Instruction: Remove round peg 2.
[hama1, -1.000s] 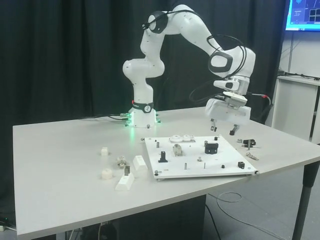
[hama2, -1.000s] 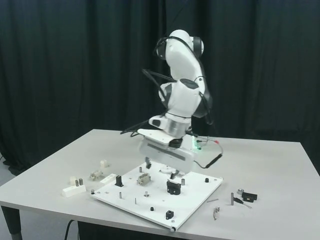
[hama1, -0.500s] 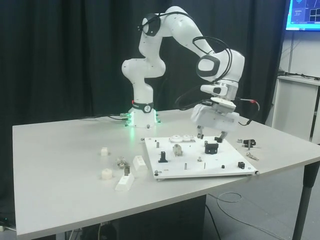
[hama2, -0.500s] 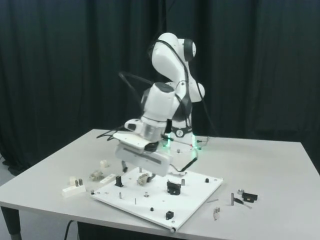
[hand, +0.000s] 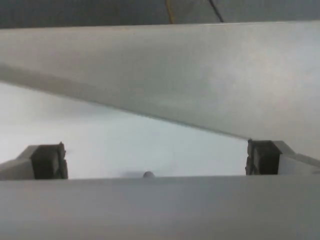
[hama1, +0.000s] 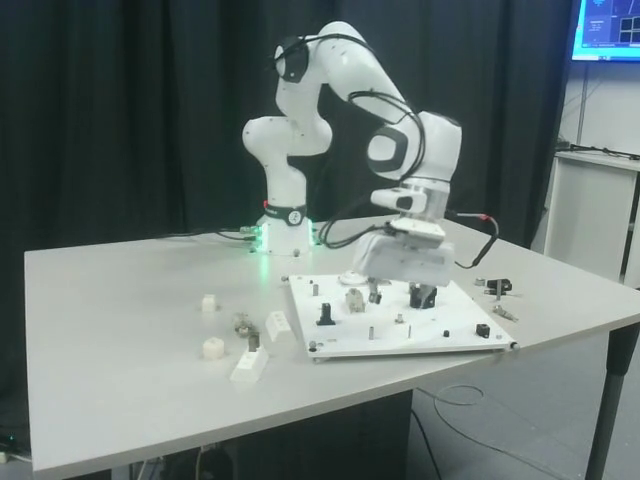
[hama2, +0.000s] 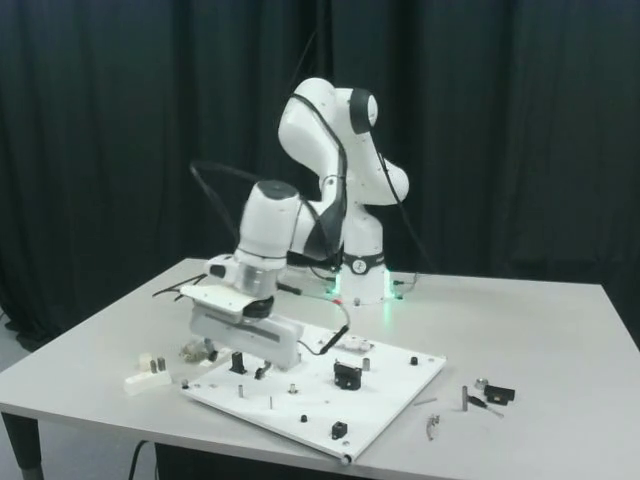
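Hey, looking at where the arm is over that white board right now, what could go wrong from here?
The open gripper hangs low over the white square board, crowded with small upright parts, so the fingers could clip a neighbour such as the black bracket. The thin grey pegs look alike, so it might pick the wrong one. The wrist view shows mostly bare board, giving little to align on.

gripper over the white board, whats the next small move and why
Probably a short descent with fine centring over a peg. The gripper is open and holds nothing, low over the white board. Which upright peg is round peg 2 cannot be told from these views.
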